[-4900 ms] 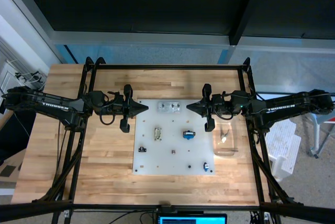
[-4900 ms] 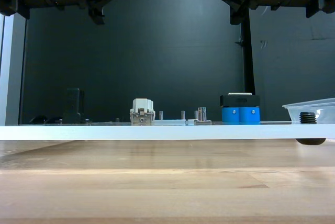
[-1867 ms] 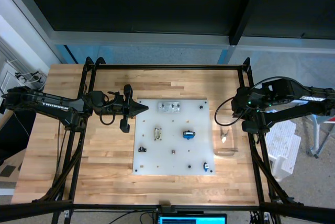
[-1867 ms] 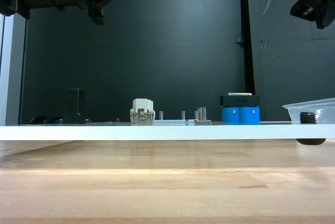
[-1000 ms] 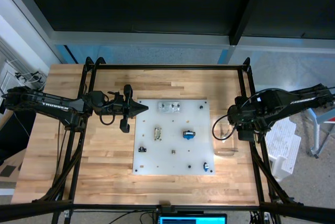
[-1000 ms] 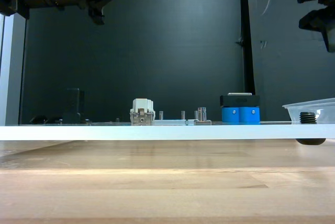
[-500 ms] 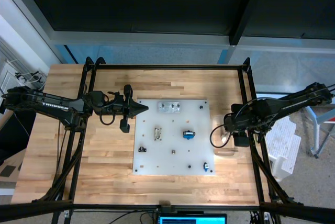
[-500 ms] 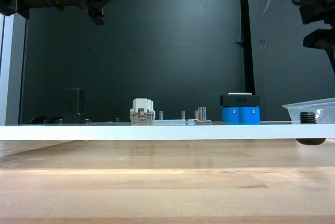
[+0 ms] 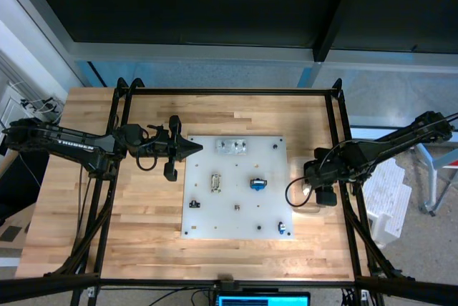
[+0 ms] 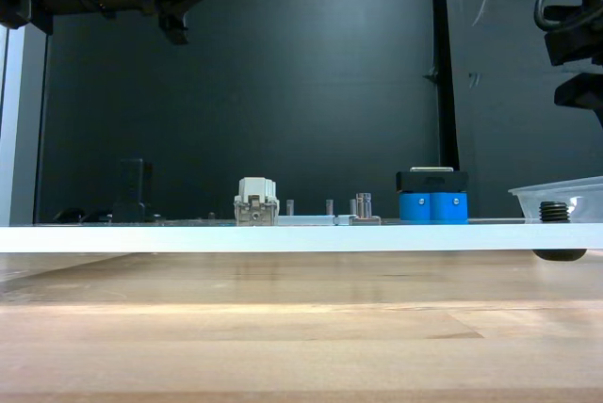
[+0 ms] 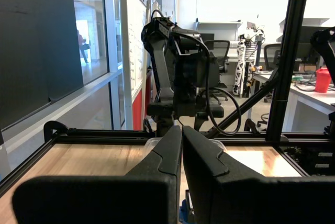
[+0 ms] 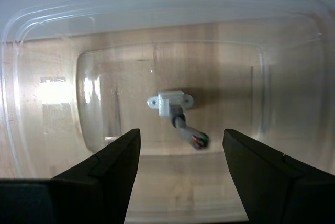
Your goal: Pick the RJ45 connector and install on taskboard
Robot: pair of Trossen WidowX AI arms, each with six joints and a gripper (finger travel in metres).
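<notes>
**Right claw hangs over the little plug in the tray**

The step in hand looks like the pick. The right gripper (image 12: pixel 181 134) points down into the clear plastic tray (image 12: pixel 42 77), and its two fingers are spread wide with nothing between them. The RJ45 connector (image 12: pixel 170 102) lies flat on the tray floor, near the middle, in line with the gap between the fingers. A short stub of cable sticks out of it (you can see tiny colored wires at the end).

The next move is likely to go straight down, then squeeze the white body of the plug and not the cable stub. The plug is far smaller than the claw, so the aim must be good.

There is room to work. The gap between the fingers is wider than the plug, and the tray walls stand well apart from it on every side. The rim rises all around, so the plug has to be lifted up over it. The taskboard (image 9: pixel 215 213) sits just beside the tray.

The left gripper (image 11: pixel 181 135) is pinched closed and holds nothing. It hangs high over the board's left edge, well apart from the tray
</notes>
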